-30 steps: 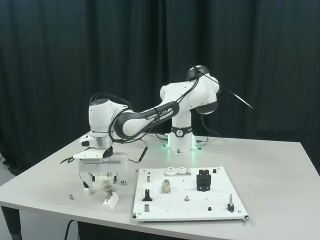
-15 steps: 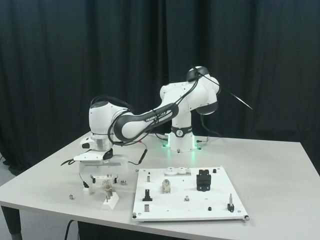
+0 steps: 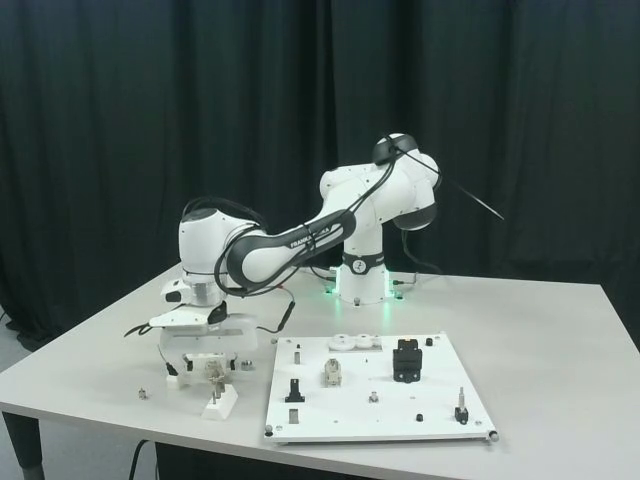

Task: Pick waterproof.

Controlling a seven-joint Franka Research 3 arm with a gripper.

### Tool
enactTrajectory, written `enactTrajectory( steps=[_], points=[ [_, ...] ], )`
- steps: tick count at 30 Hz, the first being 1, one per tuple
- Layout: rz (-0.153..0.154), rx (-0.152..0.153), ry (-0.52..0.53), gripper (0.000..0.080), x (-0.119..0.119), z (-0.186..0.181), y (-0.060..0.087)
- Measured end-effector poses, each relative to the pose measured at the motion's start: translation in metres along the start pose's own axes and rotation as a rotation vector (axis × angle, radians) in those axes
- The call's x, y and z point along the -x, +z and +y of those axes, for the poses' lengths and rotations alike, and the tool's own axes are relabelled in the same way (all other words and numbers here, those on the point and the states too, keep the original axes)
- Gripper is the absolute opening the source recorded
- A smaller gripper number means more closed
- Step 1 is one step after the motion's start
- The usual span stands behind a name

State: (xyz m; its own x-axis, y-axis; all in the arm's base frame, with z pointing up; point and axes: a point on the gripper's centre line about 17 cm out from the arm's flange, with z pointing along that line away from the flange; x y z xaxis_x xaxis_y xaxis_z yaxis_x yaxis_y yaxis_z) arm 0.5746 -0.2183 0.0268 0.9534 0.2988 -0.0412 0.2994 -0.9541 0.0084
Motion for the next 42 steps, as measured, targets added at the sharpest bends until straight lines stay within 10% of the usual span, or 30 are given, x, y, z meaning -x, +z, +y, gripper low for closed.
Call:
enactTrajectory(
  steps=[21, 24, 29, 30, 42],
  points=[
    [-0.002, -0.007, -0.008, 0.08, 0.0077, -0.0013, 0.0062],
    [-0.002, -0.008, -0.007, 0.0516, 0.0079, -0.0014, 0.0068],
    [0.002, -0.008, -0.004, 0.0516, 0.0074, -0.0014, 0.0075],
    [0.003, -0.007, -0.002, 0.0336, 0.0072, -0.0013, 0.0075],
    [0.009, 0.001, 0.04, 0.0311, 0.0056, -0.0015, 0.0062]
  ],
)
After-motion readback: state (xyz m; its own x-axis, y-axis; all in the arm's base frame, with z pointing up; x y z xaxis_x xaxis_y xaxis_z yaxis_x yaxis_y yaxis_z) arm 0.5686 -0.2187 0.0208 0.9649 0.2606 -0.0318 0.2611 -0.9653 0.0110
